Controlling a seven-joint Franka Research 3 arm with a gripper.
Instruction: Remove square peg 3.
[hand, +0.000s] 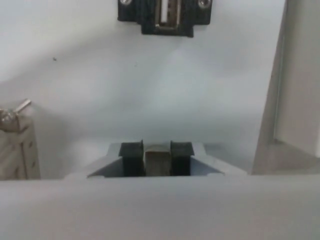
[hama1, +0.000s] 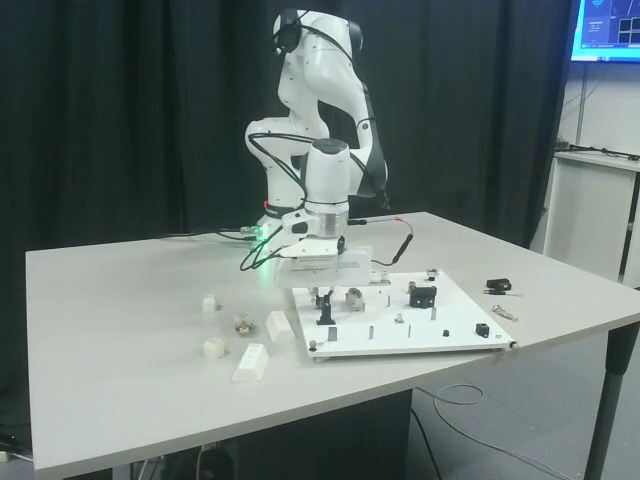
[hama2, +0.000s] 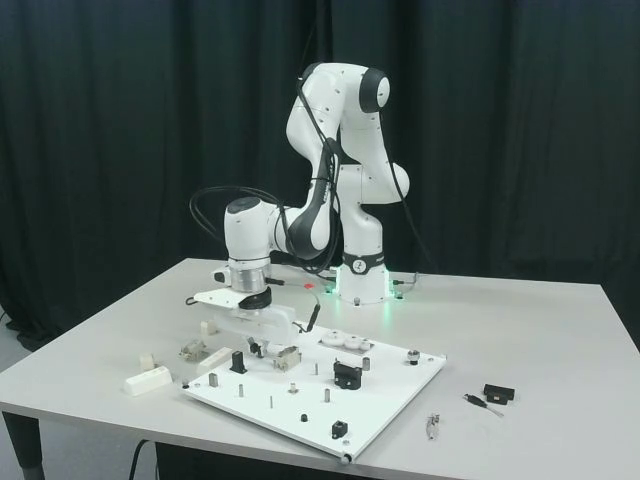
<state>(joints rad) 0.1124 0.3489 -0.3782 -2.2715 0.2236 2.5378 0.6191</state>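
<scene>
In the wrist view a small grey square peg (hand: 156, 159) sits between the two black fingers (hand: 131, 157), and my gripper (hand: 156, 164) is shut on it. From the first room view the gripper (hama1: 322, 296) hangs just over the near left part of the white board (hama1: 400, 338). The second room view shows the gripper (hama2: 256, 346) low over the board (hama2: 300, 398), next to a short black post (hama2: 238, 361). The peg is too small to make out in either room view. Whether its lower end is still in a hole is hidden.
A black socket fixture (hand: 164, 17) is mounted on the board ahead of the fingers. Another black fixture (hama1: 422, 295) and several short pegs stand on the board. White blocks (hama1: 252, 362) lie on the table left of it. Small black parts (hama1: 500, 287) lie to its right.
</scene>
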